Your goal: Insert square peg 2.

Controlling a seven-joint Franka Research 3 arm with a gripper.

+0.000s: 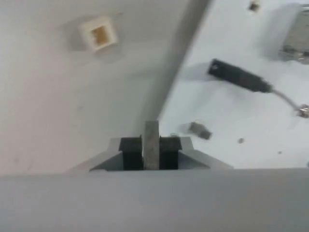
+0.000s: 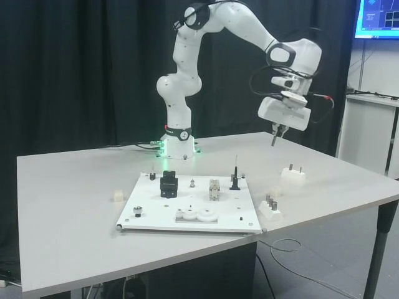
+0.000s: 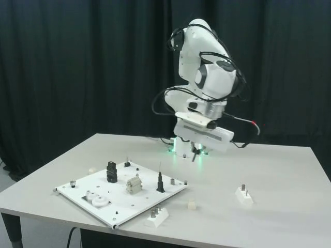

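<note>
**Claw closed on a small peg, high above the surface**

My claw (image 1: 151,153) hangs in the air well above the grey surface (image 2: 68,187), its two black fingers (image 1: 129,153) pinched together on a slim grey peg (image 1: 151,140). The peg stands between the pads and sticks out past their tips. From the first room view it shows as a short dark stub pointing down below the claw, off to the side of the white board (image 2: 156,215) that lies near the surface's front edge.

I judge the peg to be metal: stiff, light for its size, and smooth enough to slip or twist if my squeeze is weak. Its flat sides suit my flat pads well, so gripping across two opposite faces, as I seem to do now, should keep it from turning. I hold it near its upper end, which leaves the lower part free to enter a hole. It will not bend or break, but a square peg will jam if it meets its hole turned even a little, so I think the descent calls for care in lining up the corners.

On the board stand a black block (image 2: 168,185), white gears (image 2: 198,215) and a thin upright pin (image 2: 235,176). I cannot tell from here which hole is meant for this peg. Two small white holders (image 2: 293,175) (image 2: 272,208) sit on the surface beside the board, each with short pegs standing in it.
</note>
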